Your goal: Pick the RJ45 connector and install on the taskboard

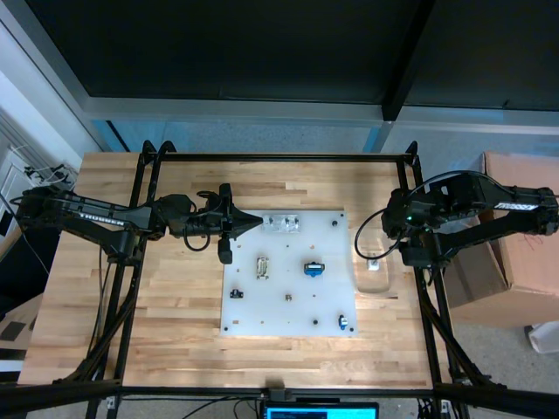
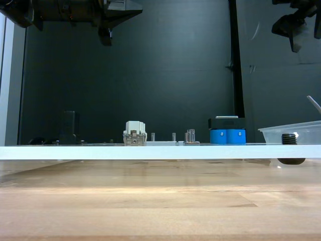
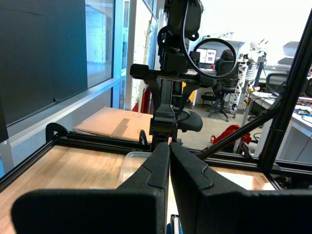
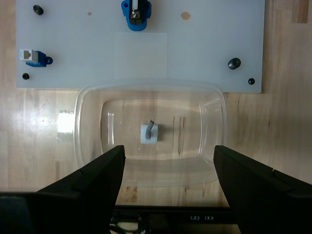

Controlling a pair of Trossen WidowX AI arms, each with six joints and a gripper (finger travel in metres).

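The RJ45 connector (image 4: 149,133), small and grey-white with a short cable stub, lies free in a clear plastic tray (image 4: 92,112) just right of the white taskboard (image 4: 204,44). In the high view the connector (image 1: 374,263) shows as a pale speck in the tray (image 1: 377,284). My right gripper (image 4: 168,151) hangs open above the tray, holding nothing, and shows in the high view (image 1: 403,244). The blue RJ45 seat (image 4: 33,57) on the board is unoccupied. My left gripper (image 1: 260,223) is shut and empty, raised over the board's far left part, fingers together (image 3: 169,146).
The taskboard (image 1: 262,314) carries a blue block (image 1: 314,269), a grey-white connector (image 1: 261,267), a clear fixture (image 1: 282,225) and black screws. A black frame rail (image 1: 279,158) runs around the table. A cardboard box (image 1: 515,236) stands off the right edge.
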